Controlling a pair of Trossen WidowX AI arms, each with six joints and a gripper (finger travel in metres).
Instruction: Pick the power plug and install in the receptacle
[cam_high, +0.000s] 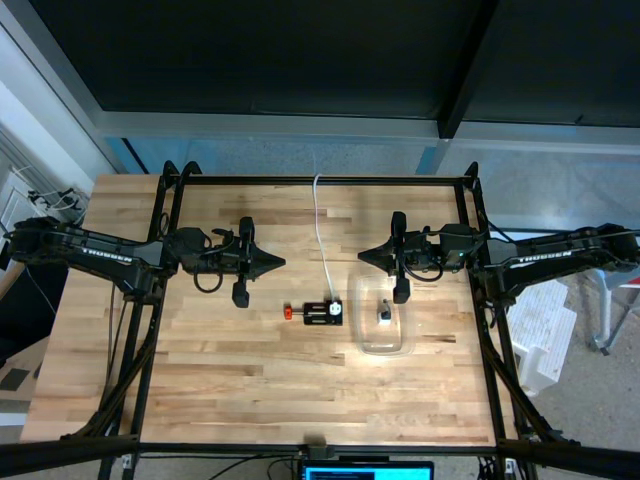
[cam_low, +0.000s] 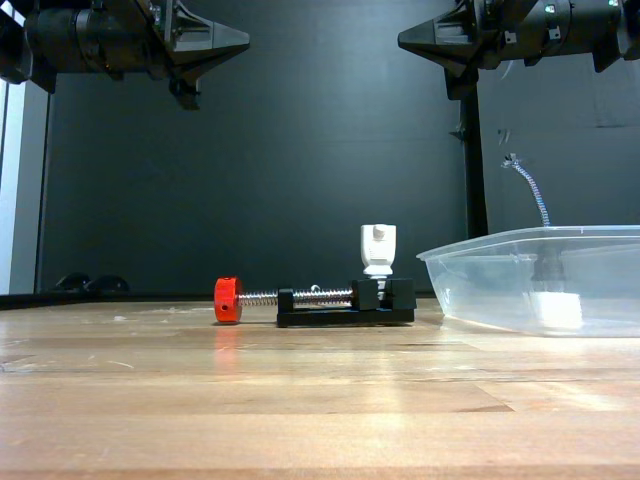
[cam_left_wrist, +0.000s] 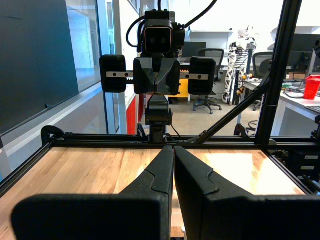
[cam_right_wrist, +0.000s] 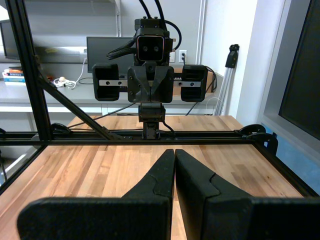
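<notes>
Your left gripper (cam_high: 276, 263) is parked high over the worktop (cam_high: 200, 350), left of centre. Its jaws are clenched tight with nothing between them, and its own wrist camera shows the fingertips (cam_left_wrist: 167, 160) pressed together. Your right gripper (cam_high: 364, 255) mirrors it from the other side, also well above the board. Its jaws are squeezed closed and empty, and both arms point inward at each other.

Down below, the power plug (cam_high: 383, 303) sits inside the clear tray (cam_high: 400, 350), right of centre and under the right gripper's reach. From the low camera you can see the plug (cam_low: 547, 268) through the tray wall (cam_low: 480, 285), just above a small white-grey block (cam_low: 556, 310).

The receptacle (cam_high: 336, 308) stands upright just left of the tray, seated in the black vise (cam_high: 318, 313). The vise's red knob (cam_high: 288, 312) sticks out to the left. A white cable (cam_high: 322, 230) runs from the receptacle toward the far edge. Neither gripper touches anything.
</notes>
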